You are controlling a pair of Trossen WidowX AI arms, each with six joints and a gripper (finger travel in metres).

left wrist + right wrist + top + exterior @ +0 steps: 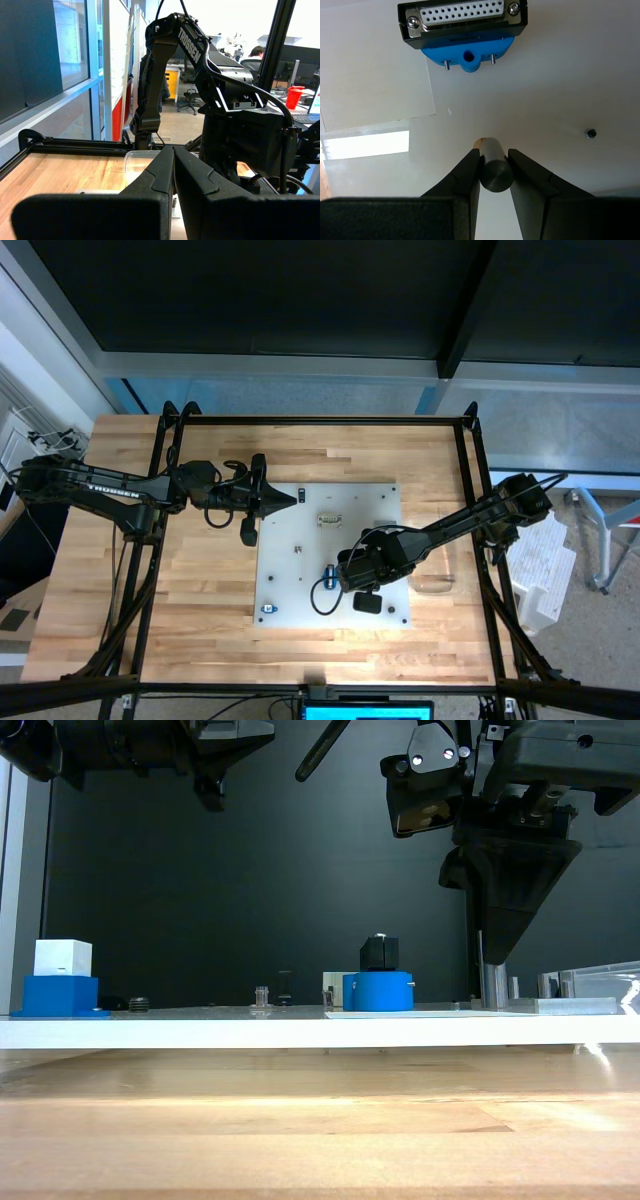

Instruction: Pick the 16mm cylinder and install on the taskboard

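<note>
The 16mm cylinder, a short grey metal peg, is pinched between the fingers of my right gripper, which is shut on it. The gripper points straight down over the middle of the white taskboard. In the low view the peg stands upright with its lower end at the board surface; whether it sits in a hole I cannot tell. A blue fitting carrying a pin connector lies just beyond it. My left gripper is shut and empty, hovering over the board's far left edge.
A beige connector sits at the back of the board and a small blue piece near its front left corner. A clear plastic tray lies right of the board. The black frame rings the table.
</note>
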